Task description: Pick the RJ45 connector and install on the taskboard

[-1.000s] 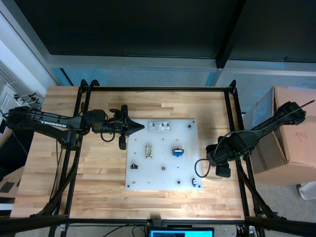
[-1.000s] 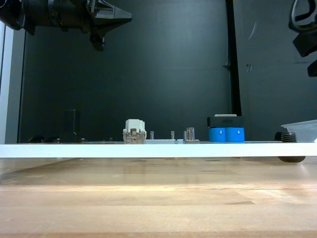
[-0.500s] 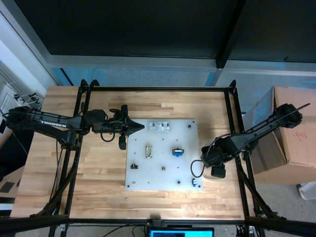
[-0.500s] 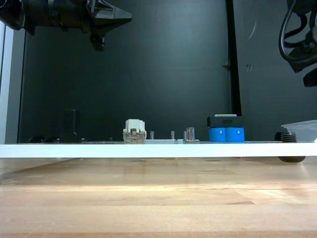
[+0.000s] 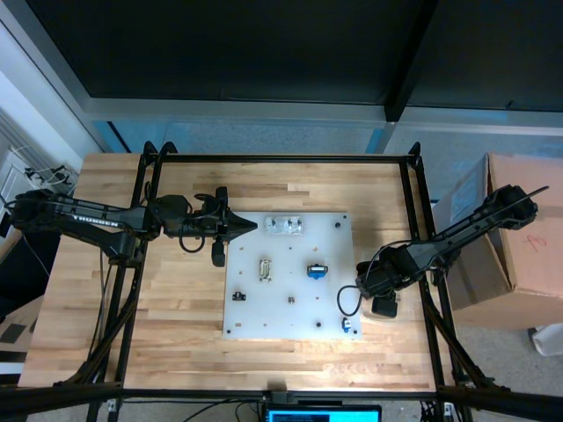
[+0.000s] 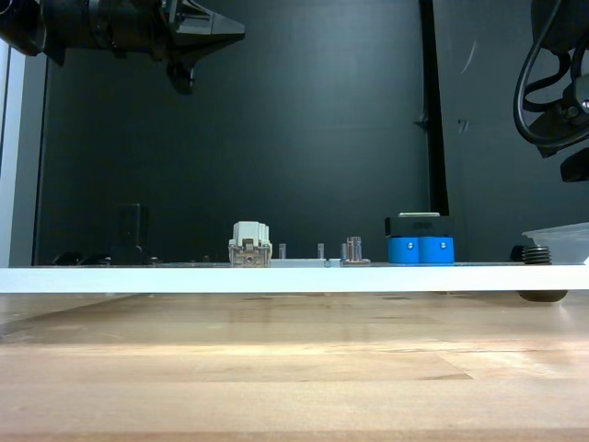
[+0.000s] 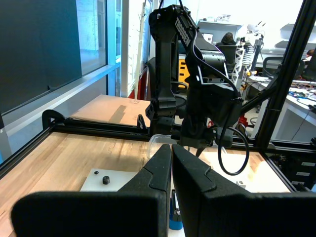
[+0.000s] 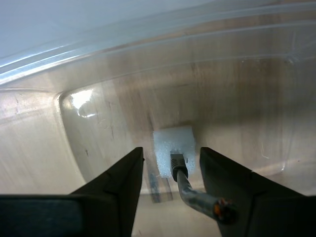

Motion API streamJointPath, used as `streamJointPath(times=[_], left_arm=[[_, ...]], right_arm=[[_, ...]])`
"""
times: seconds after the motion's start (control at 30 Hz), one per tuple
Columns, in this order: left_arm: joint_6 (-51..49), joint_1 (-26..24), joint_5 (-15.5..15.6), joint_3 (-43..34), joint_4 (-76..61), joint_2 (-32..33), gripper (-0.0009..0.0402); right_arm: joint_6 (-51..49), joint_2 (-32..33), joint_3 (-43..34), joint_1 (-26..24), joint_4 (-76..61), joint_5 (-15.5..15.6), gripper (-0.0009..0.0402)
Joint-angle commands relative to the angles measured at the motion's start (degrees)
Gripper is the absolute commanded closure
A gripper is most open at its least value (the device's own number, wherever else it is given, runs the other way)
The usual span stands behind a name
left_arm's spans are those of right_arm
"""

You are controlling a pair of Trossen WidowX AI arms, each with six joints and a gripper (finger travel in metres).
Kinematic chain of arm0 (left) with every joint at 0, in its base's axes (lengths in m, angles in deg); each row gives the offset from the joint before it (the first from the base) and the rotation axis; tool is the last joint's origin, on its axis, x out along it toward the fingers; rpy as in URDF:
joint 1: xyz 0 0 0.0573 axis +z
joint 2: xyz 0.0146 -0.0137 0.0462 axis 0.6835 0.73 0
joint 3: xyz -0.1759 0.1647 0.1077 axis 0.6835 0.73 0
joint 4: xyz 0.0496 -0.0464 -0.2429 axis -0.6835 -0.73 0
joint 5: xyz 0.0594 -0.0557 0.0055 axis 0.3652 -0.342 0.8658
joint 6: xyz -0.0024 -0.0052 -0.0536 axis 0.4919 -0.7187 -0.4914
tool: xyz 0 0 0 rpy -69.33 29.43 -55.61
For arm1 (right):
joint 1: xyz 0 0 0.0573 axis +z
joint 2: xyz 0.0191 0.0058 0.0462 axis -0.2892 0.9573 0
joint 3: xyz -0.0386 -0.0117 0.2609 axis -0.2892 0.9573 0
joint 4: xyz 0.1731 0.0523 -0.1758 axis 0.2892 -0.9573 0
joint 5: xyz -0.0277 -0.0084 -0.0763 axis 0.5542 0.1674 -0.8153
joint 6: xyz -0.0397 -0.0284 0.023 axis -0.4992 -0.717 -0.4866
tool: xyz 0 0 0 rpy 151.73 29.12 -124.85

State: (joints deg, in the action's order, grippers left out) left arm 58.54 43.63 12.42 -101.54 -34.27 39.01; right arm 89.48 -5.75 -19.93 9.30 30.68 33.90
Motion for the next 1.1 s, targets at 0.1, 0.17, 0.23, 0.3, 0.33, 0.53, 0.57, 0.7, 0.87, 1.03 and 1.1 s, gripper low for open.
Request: streamJointPath(times=[0.1, 0.17, 0.23, 0.3, 0.33, 0.53, 0.57, 0.7, 0.87, 1.03, 1.1], left_arm=[[0.0, 0.0, 0.0, 0.0, 0.0, 0.0, 0.0392], [0.0, 0.0, 0.0, 0.0, 0.0, 0.0, 0.0393], [0.0, 0.0, 0.0, 0.0, 0.0, 0.0, 0.0393], [0.0, 0.0, 0.0, 0.0, 0.0, 0.0, 0.0392], [0.0, 0.0, 0.0, 0.0, 0.0, 0.0, 0.0393], [0.0, 0.0, 0.0, 0.0, 0.0, 0.0, 0.0393], [0.0, 0.0, 0.0, 0.0, 0.0, 0.0, 0.0393], [0.0, 0.0, 0.0, 0.0, 0.0, 0.0, 0.0393], [0.0, 0.0, 0.0, 0.0, 0.0, 0.0, 0.0393], [0.0, 0.0, 0.0, 0.0, 0.0, 0.0, 0.0393], [0.0, 0.0, 0.0, 0.0, 0.0, 0.0, 0.0393]], right_arm=[[-0.1, 0.0, 0.0, 0.0, -0.4, 0.0, 0.0296], [-0.1, 0.0, 0.0, 0.0, -0.4, 0.0, 0.0313], [-0.1, 0.0, 0.0, 0.0, -0.4, 0.0, 0.0331], [-0.1, 0.0, 0.0, 0.0, -0.5, 0.0, 0.0352], [-0.1, 0.0, 0.0, 0.0, -0.5, 0.0, 0.0363], [-0.1, -0.1, 0.0, 0.0, -0.6, 0.0, 0.0388], [-0.1, -0.2, 0.0, 0.0, -0.6, 0.0, 0.0389], [-0.1, -1.8, 0.0, 0.1, -0.6, 0.0, 0.0392], [0.2, -5.3, 0.0, 0.3, -0.9, -0.1, 0.0393], [0.3, -8.9, 0.0, 0.9, -1.0, -3.6, 0.0393], [0.5, -10.1, 0.0, 1.1, -1.1, -4.8, 0.0393]])
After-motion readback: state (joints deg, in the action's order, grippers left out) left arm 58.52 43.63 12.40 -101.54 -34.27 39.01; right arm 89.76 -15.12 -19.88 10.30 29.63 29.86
